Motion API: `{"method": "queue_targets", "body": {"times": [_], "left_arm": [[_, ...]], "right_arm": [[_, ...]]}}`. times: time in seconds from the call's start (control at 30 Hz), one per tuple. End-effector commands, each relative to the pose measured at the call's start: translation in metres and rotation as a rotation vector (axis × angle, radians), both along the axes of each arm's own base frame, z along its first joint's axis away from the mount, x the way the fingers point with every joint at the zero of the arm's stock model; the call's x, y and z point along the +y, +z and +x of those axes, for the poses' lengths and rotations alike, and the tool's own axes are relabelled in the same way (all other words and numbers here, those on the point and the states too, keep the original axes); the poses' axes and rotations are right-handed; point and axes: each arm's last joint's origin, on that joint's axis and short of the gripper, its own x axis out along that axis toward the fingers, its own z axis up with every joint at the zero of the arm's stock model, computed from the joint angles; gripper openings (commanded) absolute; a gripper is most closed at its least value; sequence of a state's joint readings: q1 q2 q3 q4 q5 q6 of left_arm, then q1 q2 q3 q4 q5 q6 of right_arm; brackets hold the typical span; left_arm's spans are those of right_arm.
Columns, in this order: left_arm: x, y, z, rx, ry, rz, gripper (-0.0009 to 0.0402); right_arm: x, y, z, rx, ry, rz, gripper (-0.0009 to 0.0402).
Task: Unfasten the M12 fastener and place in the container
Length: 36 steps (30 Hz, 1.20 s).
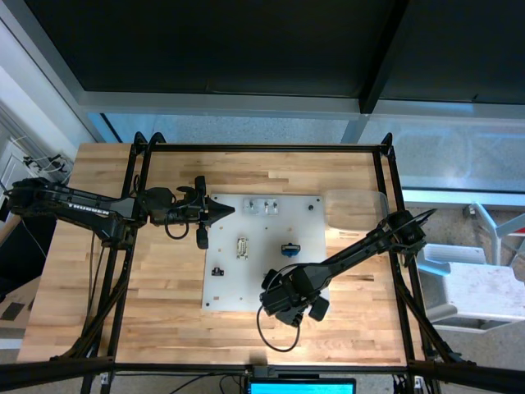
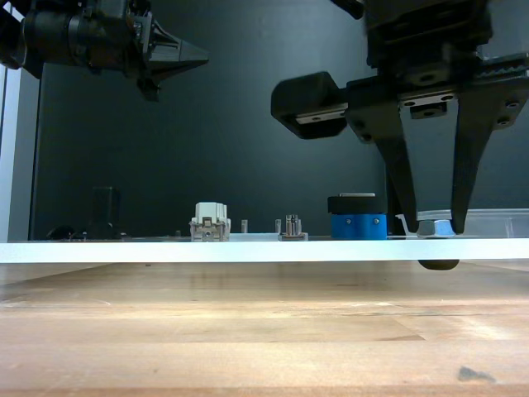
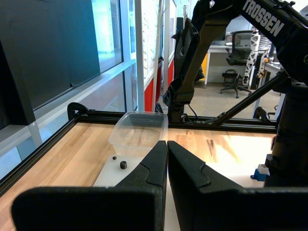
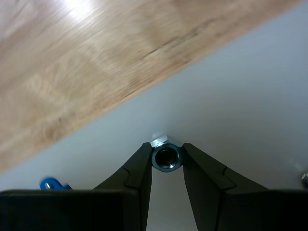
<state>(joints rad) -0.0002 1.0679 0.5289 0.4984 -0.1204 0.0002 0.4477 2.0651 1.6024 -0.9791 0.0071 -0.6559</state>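
The M12 fastener, a small silver nut, sits at board level near the near right edge of the white board. My right gripper points straight down, with its fingertips pressed against both sides of the nut. The nut is low on its stud, whose ribs are hidden. In the high view the right wrist covers the nut. The container, a clear tub, stands at the board's far right and holds no nut. My left gripper hovers shut and empty over the board's far left edge.
A blue connector and a grey connector stand mid-board. A small black post stands near the container. A black frame rail runs around the wooden table.
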Motion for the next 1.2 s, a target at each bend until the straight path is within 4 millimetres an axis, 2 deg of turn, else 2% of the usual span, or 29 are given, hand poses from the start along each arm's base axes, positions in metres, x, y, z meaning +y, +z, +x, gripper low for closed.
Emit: {"method": "queue_targets", "body": {"times": [0.03,0.17,0.3,0.53,0.77,0.9,1.03,1.1,1.2], "left_arm": [[0.0,0.0,0.0,0.0,0.0,0.0,0.0],[0.0,0.0,0.0,0.0,0.0,0.0,0.0],[0.0,0.0,0.0,0.0,0.0,0.0,0.0],[0.0,0.0,0.0,0.0,0.0,0.0,0.0],[0.0,0.0,0.0,0.0,0.0,0.0,0.0],[0.0,0.0,0.0,0.0,0.0,0.0,0.0],[0.0,0.0,0.0,0.0,0.0,0.0,0.0],[0.0,0.0,0.0,0.0,0.0,0.0,0.0],[0.0,0.0,0.0,0.0,0.0,0.0,0.0]], "right_arm": [[0.0,0.001,0.0,-0.011,0.158,-0.019,0.004],[0.0,0.0,0.0,-0.02,0.375,-0.046,0.004],[0.0,0.0,0.0,-0.024,0.479,-0.06,0.0043],[0.0,0.0,0.0,-0.024,0.482,-0.06,0.0072],[0.0,0.001,0.0,-0.025,0.481,-0.059,0.0144],[0.0,0.007,-0.002,-0.033,0.464,-0.054,0.0192],[-0.001,0.018,-0.006,-0.047,0.353,-0.034,0.0224],[0.0,0.025,-0.01,-0.047,0.272,-0.02,0.0232],[-0.001,0.035,-0.014,-0.051,0.064,0.02,0.0233]]}}
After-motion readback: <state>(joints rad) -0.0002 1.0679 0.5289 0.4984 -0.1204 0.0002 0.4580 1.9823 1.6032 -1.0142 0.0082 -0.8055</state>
